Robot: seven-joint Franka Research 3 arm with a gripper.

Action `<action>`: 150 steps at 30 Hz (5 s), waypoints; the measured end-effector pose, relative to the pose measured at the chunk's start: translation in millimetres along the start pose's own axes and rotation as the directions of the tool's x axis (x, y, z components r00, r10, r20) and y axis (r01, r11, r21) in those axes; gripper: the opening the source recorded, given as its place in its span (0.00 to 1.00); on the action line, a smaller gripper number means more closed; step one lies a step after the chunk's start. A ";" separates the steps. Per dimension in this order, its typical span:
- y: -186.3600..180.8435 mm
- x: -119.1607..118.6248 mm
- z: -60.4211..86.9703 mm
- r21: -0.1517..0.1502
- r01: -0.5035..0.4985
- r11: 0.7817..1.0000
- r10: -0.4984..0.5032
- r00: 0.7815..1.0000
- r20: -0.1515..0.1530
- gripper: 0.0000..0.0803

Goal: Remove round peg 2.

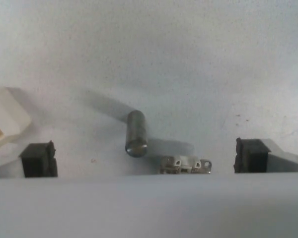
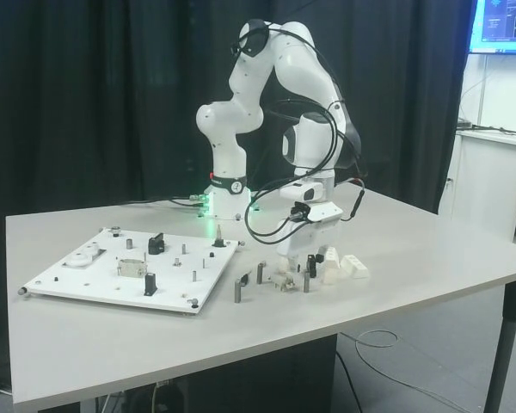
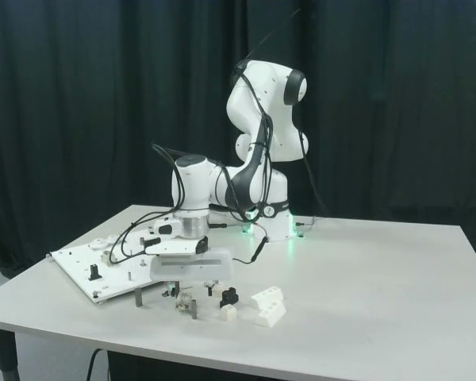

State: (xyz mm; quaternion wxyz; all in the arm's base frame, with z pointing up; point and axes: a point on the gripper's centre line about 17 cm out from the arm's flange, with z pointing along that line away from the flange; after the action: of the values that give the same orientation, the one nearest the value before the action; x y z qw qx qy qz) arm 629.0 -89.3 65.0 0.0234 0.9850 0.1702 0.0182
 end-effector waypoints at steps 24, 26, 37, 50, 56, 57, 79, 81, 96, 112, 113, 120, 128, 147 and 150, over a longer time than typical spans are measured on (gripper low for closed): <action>4.4 -0.6 -1.7 -0.004 -0.002 1.000 0.002 1.000 -0.001 1.00; 5.2 -0.6 -2.2 -0.005 -0.002 1.000 0.002 1.000 -0.002 1.00; 25.6 -5.7 -10.4 -0.045 0.027 0.999 -0.027 1.000 0.012 1.00; 70.9 -38.0 -25.5 -0.074 0.094 0.993 -0.090 0.994 0.064 1.00; 93.3 -62.1 -22.9 -0.060 0.118 0.991 -0.113 0.990 0.090 1.00; 97.4 -66.6 -22.1 -0.058 0.121 0.991 -0.115 0.989 0.093 1.00; 167.1 -164.5 12.8 -0.020 0.120 0.993 -0.116 0.983 0.144 1.00; 168.8 -169.9 17.4 -0.017 0.114 0.993 -0.110 0.984 0.142 1.00; 168.8 -191.6 41.8 0.020 0.097 0.995 -0.099 0.988 0.123 1.00; 170.5 -193.4 38.8 0.024 0.070 0.997 -0.072 0.992 0.108 0.99; 170.3 -192.8 38.1 0.024 0.068 0.997 -0.070 0.992 0.106 0.99; 169.5 -190.9 33.6 0.027 0.063 0.998 -0.066 0.993 0.097 0.56; 178.8 -192.6 30.8 0.006 0.061 0.998 -0.062 0.994 0.090 0.12; 179.7 -191.0 29.6 0.008 0.058 0.998 -0.058 0.995 0.077 0.08; 179.6 -190.9 27.5 0.011 0.050 0.999 -0.051 0.996 0.073 0.08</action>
State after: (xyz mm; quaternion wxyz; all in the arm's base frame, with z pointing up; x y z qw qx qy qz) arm 510.5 -323.6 41.6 0.0255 0.9804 0.1942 -0.0192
